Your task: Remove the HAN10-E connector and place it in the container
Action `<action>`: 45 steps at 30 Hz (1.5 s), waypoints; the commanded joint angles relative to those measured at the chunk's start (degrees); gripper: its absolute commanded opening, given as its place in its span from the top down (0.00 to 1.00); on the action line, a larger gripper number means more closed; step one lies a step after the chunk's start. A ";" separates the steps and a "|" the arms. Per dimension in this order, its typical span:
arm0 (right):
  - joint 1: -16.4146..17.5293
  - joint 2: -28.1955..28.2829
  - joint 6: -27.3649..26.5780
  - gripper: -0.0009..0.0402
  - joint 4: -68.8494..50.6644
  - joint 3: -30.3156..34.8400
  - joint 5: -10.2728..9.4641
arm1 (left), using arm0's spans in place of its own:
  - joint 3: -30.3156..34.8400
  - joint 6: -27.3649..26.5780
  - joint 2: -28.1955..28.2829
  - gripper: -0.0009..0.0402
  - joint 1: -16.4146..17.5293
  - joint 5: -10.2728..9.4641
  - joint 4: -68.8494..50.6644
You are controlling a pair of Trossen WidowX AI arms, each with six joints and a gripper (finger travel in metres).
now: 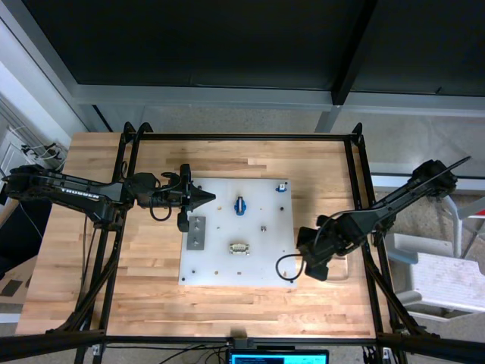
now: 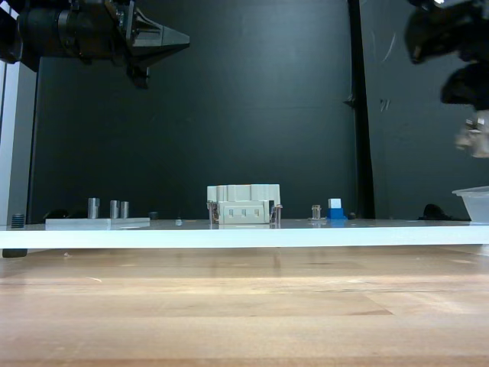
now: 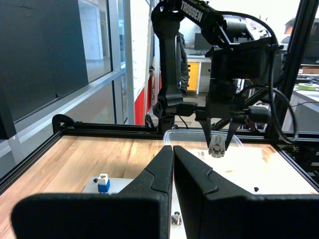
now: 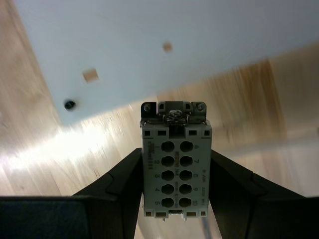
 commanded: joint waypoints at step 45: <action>14.43 -6.49 23.19 0.85 5.68 -19.23 3.06 | 0.00 0.02 0.00 0.98 0.02 0.02 0.00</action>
